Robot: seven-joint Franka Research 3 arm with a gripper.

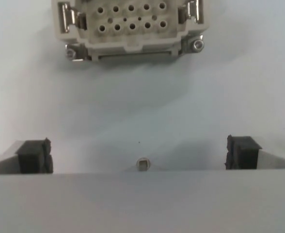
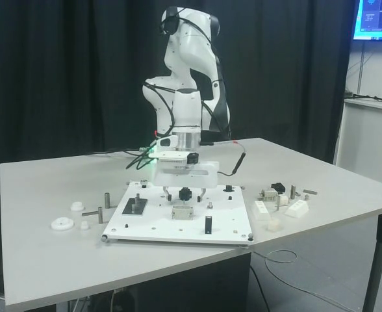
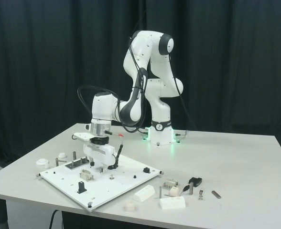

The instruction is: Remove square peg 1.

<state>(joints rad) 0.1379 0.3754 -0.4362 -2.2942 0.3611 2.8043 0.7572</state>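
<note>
Gripper (image 1: pixel 138 154) spread wide, nothing pinched, hovering low over white board (image 2: pixel 230 224). Square peg (image 1: pixel 142 164) upright in board, midway between fingertips (image 1: pixel 33 156).

Looks small, rigid, light, probably smooth and slippy; best pinched on flat sides near top, pulled straight up.

Further out: multi-pin connector (image 1: pixel 131 29).

Peg only visible from wrist; hidden by gripper in room views. Those show loose parts scattered on grey table (image 3: pixel 245 162) instead.

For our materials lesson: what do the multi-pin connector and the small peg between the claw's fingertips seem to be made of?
Multi-pin connector: likely matte moulded plastic, pale body with rows of round sockets; its side clips and screws glint like metal. Square peg: small, pale grey with a dull sheen, possibly metal, hard to tell.
</note>
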